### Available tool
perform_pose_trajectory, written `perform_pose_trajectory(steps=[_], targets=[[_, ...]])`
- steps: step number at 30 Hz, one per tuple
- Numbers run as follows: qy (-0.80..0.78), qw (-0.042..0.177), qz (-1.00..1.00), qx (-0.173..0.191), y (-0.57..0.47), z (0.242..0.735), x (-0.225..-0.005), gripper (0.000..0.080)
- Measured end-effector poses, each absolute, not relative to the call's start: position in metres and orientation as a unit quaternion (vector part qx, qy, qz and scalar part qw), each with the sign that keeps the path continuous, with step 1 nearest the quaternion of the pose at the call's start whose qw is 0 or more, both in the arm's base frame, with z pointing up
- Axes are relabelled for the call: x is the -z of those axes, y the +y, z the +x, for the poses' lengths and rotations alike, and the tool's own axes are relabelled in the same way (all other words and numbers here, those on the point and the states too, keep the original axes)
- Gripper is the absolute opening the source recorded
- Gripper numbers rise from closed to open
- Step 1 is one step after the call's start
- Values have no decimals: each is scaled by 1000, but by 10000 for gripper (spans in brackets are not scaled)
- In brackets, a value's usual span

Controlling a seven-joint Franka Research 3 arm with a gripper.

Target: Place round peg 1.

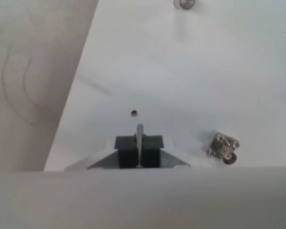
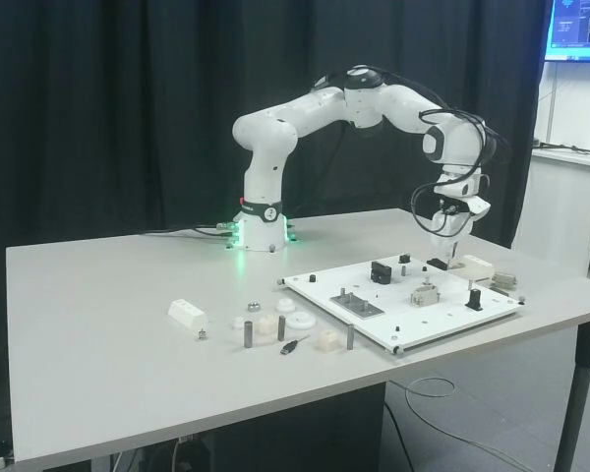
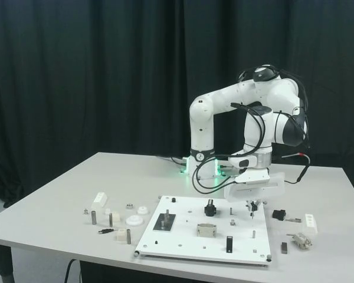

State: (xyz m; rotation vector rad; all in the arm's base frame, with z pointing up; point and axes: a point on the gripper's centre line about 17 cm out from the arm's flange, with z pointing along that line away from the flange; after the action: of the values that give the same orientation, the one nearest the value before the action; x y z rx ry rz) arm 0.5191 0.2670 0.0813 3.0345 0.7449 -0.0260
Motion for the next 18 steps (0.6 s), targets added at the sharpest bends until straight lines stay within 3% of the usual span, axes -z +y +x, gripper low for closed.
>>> perform_pose_trajectory(steps=[18], targets=[[217, 1, 976, 9, 281, 517, -81, 17]])
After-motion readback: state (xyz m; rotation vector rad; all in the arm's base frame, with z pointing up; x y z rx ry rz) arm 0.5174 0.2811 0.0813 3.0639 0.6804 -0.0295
